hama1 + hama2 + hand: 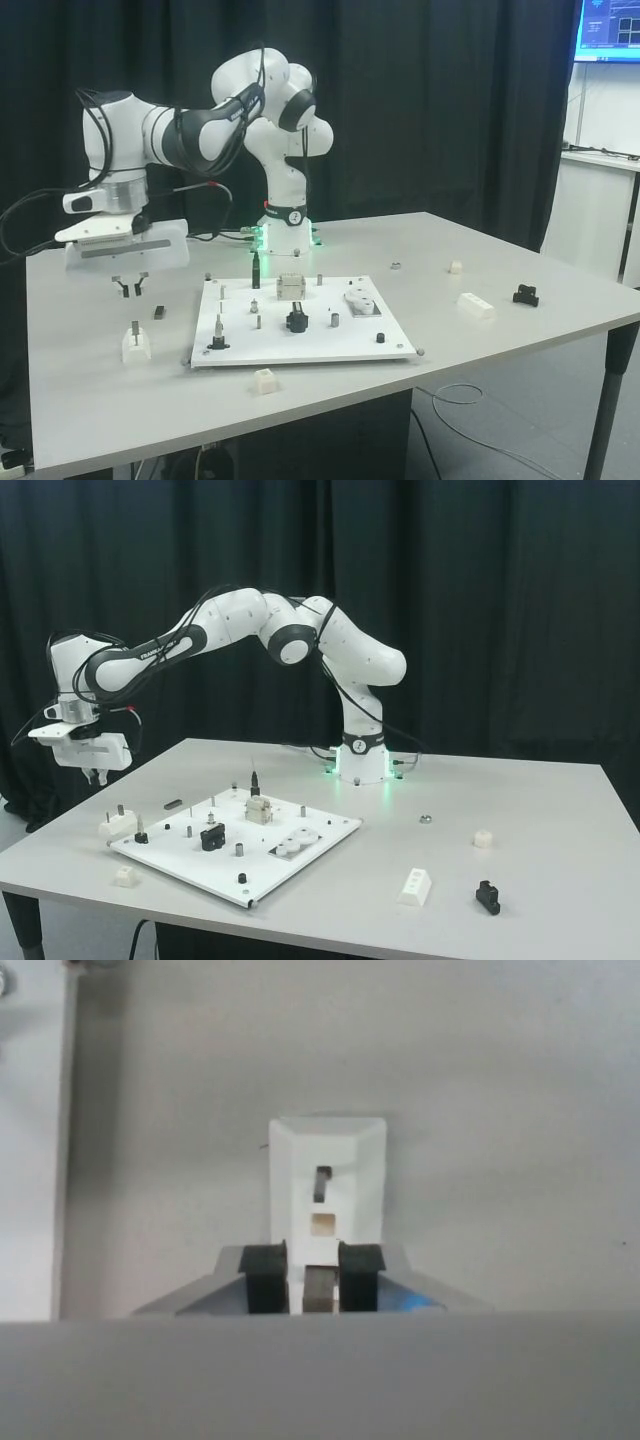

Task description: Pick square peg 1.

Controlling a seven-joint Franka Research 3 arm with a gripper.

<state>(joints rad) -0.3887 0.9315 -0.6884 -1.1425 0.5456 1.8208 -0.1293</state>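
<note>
Wrist view: the gripper point(312, 1272) has its fingers apart, empty, above the white block point(327, 1182) holding the grey peg point(321, 1184). Descending off-centre could knock the peg over.

First room view: the block point(136, 346) sits beside the white board point(300, 330).

Second room view: the gripper point(94, 776) hangs above the block point(117, 824); a fast drop risks hitting it.

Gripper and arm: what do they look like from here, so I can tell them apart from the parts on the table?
The arm is white with rounded links and black bands at the joints; one forearm link carries dark lettering. Black cables loop from the wrist. A green light glows at its base. The gripper has a white, boxy body and two small black fingertips.
</note>
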